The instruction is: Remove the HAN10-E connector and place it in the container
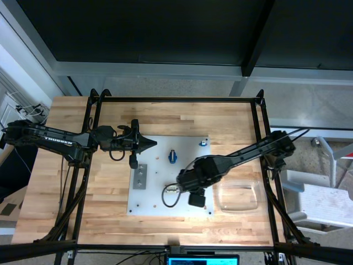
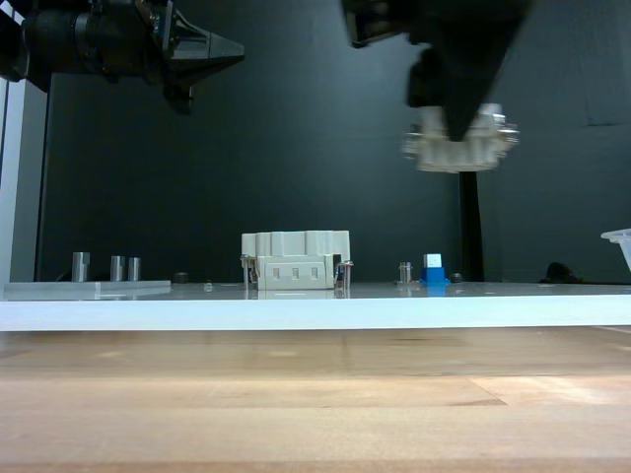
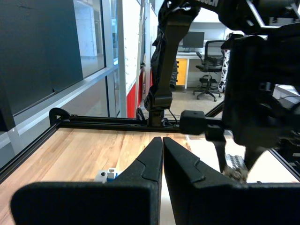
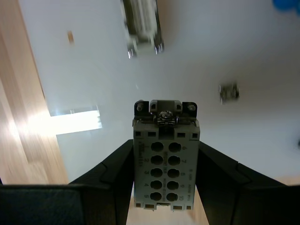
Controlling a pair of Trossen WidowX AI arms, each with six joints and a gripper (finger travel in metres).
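The HAN10-E connector [image 4: 165, 154], a pale grey block with two rows of dark pin holes, hangs in the air between the fingers of my right gripper [image 4: 165, 180], which is shut on it. In the low view the connector [image 2: 458, 146] is well above the white task board [image 2: 315, 307]. In the high view the right gripper [image 1: 183, 179] is over the board's near right part, a short way left of the clear container [image 1: 238, 196]. My left gripper [image 3: 162, 157] is shut on nothing and hovers above the board's far left edge [image 1: 150, 143].
A pale housing [image 2: 296, 261] stays mounted on the board. A blue knob piece [image 1: 172, 157], a grey metal block with holes [image 1: 140, 177] and small studs also stand on the board. A black frame [image 1: 176, 100] rings the wooden table.
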